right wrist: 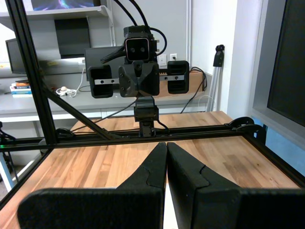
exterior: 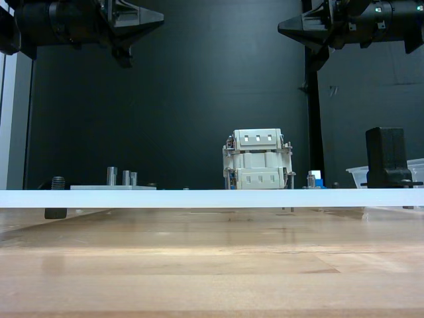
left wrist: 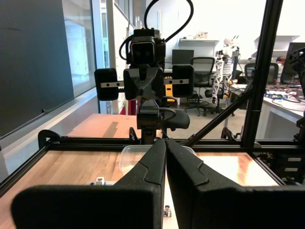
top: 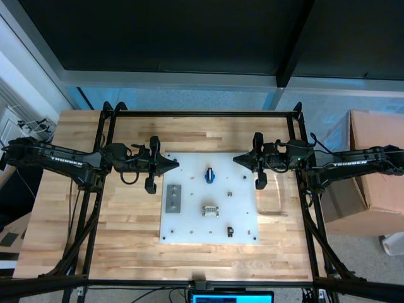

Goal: Remove the HAN10E connector from the taskboard and place in the container

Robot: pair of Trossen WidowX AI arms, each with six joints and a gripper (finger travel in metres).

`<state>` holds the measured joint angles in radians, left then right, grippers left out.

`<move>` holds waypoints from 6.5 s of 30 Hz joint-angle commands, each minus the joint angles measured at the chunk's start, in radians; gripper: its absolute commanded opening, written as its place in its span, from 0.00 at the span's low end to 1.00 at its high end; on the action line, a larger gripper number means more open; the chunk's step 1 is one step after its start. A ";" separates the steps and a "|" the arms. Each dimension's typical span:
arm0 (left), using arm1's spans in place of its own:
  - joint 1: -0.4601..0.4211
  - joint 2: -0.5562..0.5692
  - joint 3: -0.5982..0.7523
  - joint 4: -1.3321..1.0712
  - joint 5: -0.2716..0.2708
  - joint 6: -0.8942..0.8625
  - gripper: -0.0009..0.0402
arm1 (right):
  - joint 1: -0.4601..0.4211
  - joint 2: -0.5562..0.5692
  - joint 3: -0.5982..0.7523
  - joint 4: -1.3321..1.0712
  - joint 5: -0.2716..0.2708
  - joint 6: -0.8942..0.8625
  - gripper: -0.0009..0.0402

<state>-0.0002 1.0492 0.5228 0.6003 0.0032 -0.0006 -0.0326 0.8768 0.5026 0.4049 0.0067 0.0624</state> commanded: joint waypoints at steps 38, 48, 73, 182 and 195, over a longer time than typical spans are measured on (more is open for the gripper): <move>0.000 0.000 0.000 -0.001 0.000 0.000 0.02 | 0.248 0.603 0.827 -1.268 0.027 0.177 0.02; 0.000 0.000 0.000 -0.001 0.000 0.000 0.02 | 0.285 0.838 1.111 -1.540 0.028 0.192 0.02; 0.000 0.000 0.000 -0.001 0.000 0.000 0.02 | 0.302 1.175 1.386 -1.621 0.037 0.192 0.54; 0.000 0.000 0.000 -0.001 0.000 0.000 0.02 | 0.303 0.264 0.447 -1.484 0.054 0.179 0.03; 0.000 0.000 0.000 -0.001 0.000 0.000 0.02 | 0.294 0.123 0.262 -1.518 0.092 0.246 0.03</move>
<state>-0.0002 1.0489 0.5224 0.5991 0.0025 -0.0010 0.2649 1.0016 0.7788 -1.1172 0.0917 0.3004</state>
